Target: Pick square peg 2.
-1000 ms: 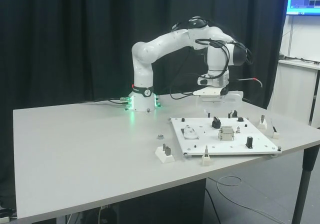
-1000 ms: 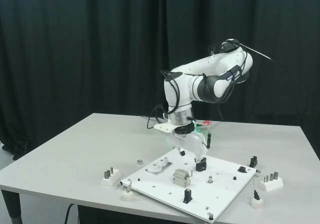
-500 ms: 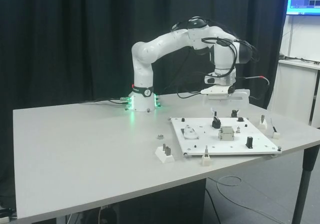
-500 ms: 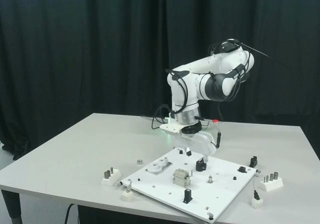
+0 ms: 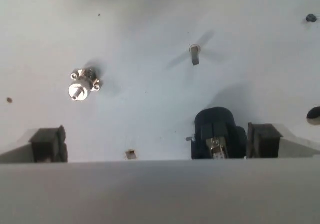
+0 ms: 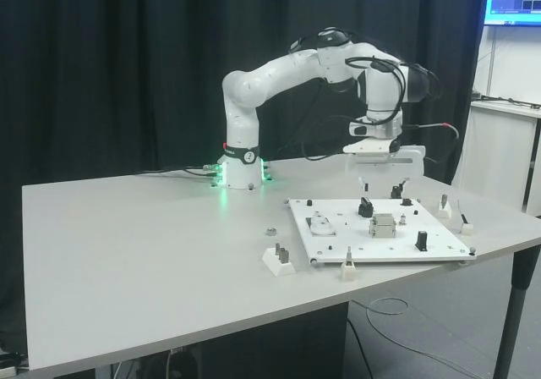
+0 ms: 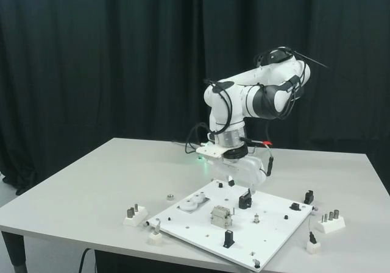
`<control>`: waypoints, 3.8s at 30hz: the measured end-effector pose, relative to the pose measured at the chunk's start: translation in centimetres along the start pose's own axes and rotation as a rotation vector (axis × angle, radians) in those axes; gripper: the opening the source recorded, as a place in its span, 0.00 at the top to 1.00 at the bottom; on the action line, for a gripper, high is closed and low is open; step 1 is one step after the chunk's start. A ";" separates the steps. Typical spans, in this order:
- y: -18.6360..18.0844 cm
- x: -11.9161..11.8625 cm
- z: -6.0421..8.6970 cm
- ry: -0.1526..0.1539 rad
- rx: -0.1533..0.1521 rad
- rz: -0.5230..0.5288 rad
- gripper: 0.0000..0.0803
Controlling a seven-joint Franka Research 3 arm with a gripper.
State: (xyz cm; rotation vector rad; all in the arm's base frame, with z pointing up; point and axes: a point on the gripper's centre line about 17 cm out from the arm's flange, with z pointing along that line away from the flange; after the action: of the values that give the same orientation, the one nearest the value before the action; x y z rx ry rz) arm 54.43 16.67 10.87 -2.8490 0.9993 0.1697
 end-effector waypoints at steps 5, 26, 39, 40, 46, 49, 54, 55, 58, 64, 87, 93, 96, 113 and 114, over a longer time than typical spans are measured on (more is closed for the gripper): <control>-0.1 -0.2 -0.5 0.004 -0.002 -0.007 0.00; -0.8 -0.7 -1.3 0.034 0.003 -0.059 0.00; -0.4 0.8 -0.1 0.105 -0.046 -0.177 0.00; -0.3 1.1 -0.1 0.114 -0.052 -0.182 0.00; 0.9 2.9 -0.4 0.170 -0.095 -0.195 0.00; 1.7 3.9 -0.7 0.193 -0.113 -0.215 0.00; 3.3 6.0 -1.4 0.228 -0.124 -0.236 0.00; 3.6 6.5 -1.6 0.236 -0.125 -0.238 0.00; 4.7 7.9 -2.4 0.258 -0.128 -0.249 0.00; 6.7 10.5 -4.2 0.289 -0.130 -0.260 0.00; 11.6 14.0 -6.2 0.282 -0.168 -0.471 0.00; 12.8 14.4 -6.4 0.270 -0.178 -0.528 0.00; 13.5 14.6 -6.4 0.261 -0.179 -0.544 0.00; 18.9 17.2 -6.9 0.226 -0.194 -0.624 0.00; 19.3 17.3 -6.9 0.224 -0.193 -0.626 0.00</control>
State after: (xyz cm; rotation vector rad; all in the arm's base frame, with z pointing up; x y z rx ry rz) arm 56.25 -9.95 13.72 -3.2437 0.0751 -0.1218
